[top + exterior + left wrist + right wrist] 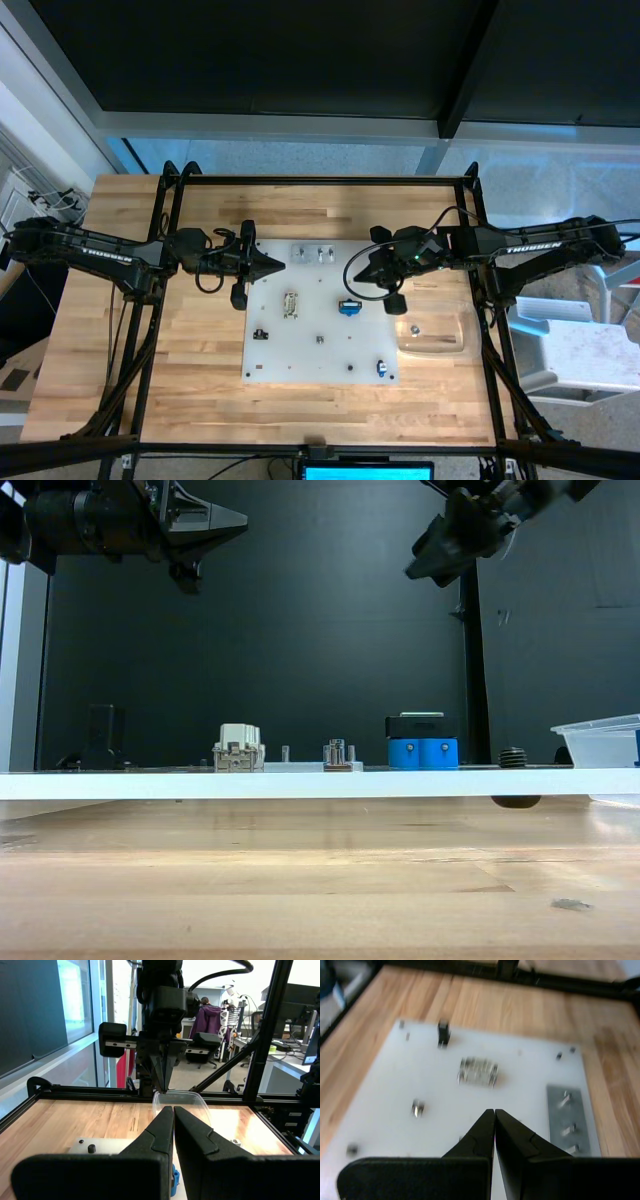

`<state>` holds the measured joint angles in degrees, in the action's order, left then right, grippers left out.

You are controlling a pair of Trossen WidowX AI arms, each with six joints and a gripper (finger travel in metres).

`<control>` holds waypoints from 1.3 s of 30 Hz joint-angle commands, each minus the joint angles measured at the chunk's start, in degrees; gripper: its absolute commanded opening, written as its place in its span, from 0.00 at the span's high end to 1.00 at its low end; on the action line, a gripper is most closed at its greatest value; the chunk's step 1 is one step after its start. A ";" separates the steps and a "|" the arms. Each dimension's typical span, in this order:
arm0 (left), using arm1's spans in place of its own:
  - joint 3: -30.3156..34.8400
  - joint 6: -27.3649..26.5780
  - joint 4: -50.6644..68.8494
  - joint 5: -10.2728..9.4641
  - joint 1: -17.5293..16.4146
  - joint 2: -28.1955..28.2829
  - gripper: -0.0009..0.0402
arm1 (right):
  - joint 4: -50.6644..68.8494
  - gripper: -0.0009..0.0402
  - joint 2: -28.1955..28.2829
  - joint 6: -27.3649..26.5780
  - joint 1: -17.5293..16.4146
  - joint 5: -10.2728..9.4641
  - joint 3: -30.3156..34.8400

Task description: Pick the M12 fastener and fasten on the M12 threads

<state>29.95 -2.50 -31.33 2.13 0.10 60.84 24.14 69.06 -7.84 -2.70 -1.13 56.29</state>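
M12 fastener (414, 328), noted in clear tray (452, 350) beside right edge of white board (310, 360), is judged light, hard, slippery, best pinched across its rim; left gripper (283, 266) and right gripper (360, 277) are held clenched, empty, over board's left and right edges.

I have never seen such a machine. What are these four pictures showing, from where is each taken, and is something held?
A robot's left arm and right arm reach over a white board on a wooden table. One picture looks down from above, one level along the table, and two come from cameras on the arms. The left gripper and right gripper hang above the board, both shut, holding nothing. The ribbed black stud stands bare. A silvery piece, probably the nut, lies in the clear tray.
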 commanded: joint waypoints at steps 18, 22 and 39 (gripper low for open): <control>0.00 0.02 0.00 0.00 -0.02 0.02 0.98 | 33.40 0.98 0.63 -12.26 -2.32 0.07 6.10; 0.00 0.02 0.00 0.00 -0.02 0.02 0.98 | 38.84 0.98 2.62 -13.77 -4.26 0.04 6.10; 0.00 0.02 0.00 0.00 -0.02 0.02 0.98 | 44.33 0.96 11.76 -15.41 -15.67 0.04 5.25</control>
<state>29.93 -2.48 -31.31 2.11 0.10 60.84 68.71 80.42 -23.29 -17.67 -1.10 62.00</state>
